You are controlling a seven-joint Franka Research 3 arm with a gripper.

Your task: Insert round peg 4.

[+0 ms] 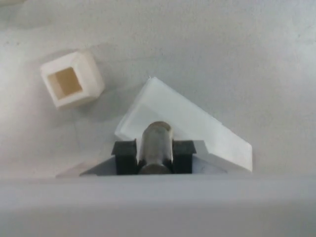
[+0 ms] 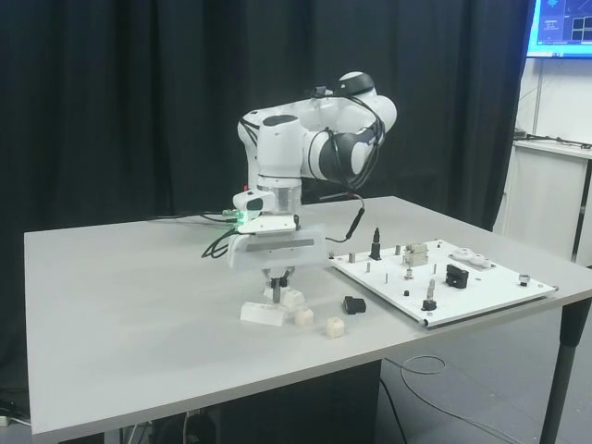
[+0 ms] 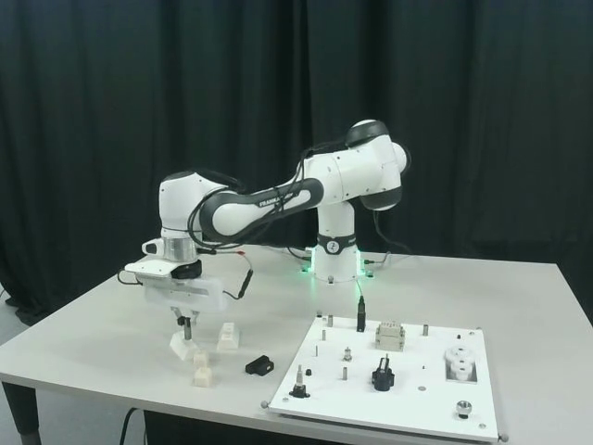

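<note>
In the wrist view my gripper (image 1: 155, 157) is shut on a grey round peg (image 1: 157, 143), which stands between the two black finger pads (image 1: 124, 155). Right below the peg lies a long white block (image 1: 197, 129) on the grey table. The room views show the gripper (image 2: 275, 289) (image 3: 187, 326) pointing down, low over that block (image 2: 262, 314) (image 3: 180, 345), to the left of the white assembly board (image 2: 462, 291) (image 3: 408, 403). Whether the peg touches the block I cannot tell.
A white cube with a square hole (image 1: 71, 79) sits close to the long block. Other small white blocks (image 2: 333, 327) (image 3: 204, 375) and a small black part (image 2: 354, 304) (image 3: 259, 365) lie between the gripper and the board. Pegs and fixtures stand on the board.
</note>
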